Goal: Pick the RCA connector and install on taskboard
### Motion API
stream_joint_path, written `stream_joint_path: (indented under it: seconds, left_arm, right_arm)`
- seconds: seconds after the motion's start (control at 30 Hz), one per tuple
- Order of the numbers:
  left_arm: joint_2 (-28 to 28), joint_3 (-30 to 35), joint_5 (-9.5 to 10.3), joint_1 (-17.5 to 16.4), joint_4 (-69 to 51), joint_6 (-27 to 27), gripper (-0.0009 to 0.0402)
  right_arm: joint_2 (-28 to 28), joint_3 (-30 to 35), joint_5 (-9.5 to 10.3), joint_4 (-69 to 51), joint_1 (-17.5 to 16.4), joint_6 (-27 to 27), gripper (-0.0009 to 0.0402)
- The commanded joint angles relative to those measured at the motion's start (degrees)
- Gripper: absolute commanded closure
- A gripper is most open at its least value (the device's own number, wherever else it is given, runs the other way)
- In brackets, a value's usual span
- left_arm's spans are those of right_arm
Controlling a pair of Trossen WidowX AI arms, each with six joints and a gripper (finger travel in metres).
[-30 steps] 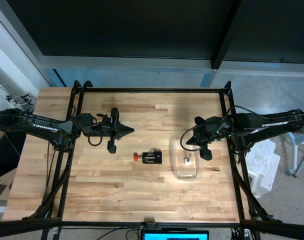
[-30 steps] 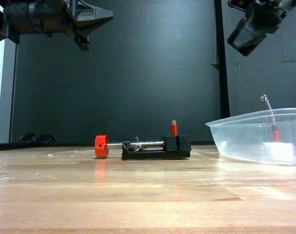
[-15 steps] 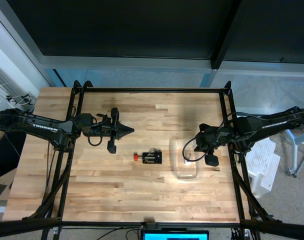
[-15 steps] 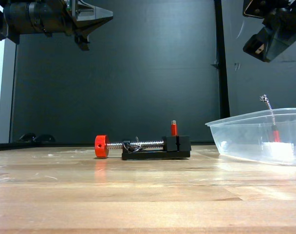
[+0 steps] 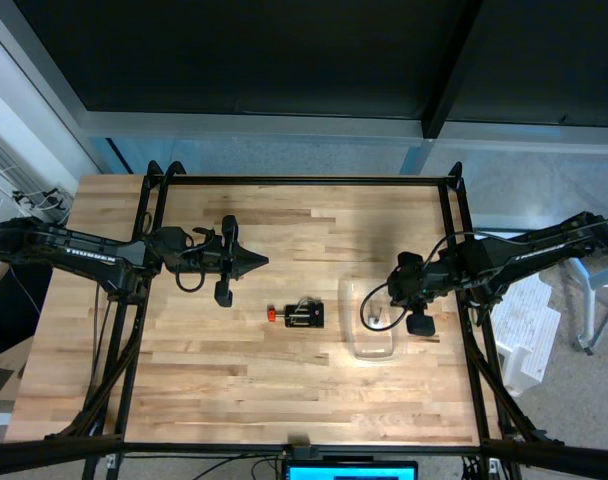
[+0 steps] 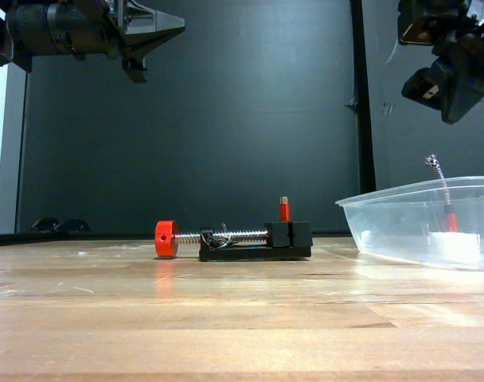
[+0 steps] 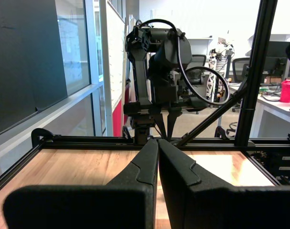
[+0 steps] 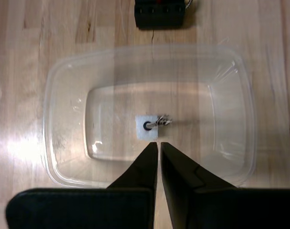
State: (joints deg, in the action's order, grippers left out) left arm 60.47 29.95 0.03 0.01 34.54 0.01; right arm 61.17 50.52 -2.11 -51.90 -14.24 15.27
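Our right claw (image 8: 158, 144), clenched, points down over the clear plastic tray (image 8: 64, 109); our left claw (image 6: 178, 30), clenched, hangs level at upper left of the low view.

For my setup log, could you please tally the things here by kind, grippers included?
Taskboard: 1
Clear tray: 1
White cube in the tray: 1
RCA connector in the cube: 1
Grippers: 2, left gripper raised, left of the taskboard; right gripper above the tray
Total: 6

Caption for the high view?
Right gripper hovers over the clear tray holding the RCA connector; left gripper parked left of the taskboard.
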Motion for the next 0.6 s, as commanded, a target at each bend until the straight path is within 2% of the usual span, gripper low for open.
stream_joint_path:
  seconds: [0.03,0.33,0.6]
  left_arm:
    - [0.00,0.00,0.00,0.00,0.00,0.00,0.0393]
    - [0.00,0.00,0.00,-0.02,0.00,0.00,0.0393]
    - [0.00,0.00,0.00,-0.02,0.00,0.00,0.0393]
  right_arm:
    - [1.29,-0.13,-1.38,-0.55,-0.85,0.96,0.0347]
    - [3.96,-1.22,-1.57,0.37,-1.66,2.93,0.0269]
    - [6.62,-3.17,-2.40,3.98,-1.95,3.85,0.0259]
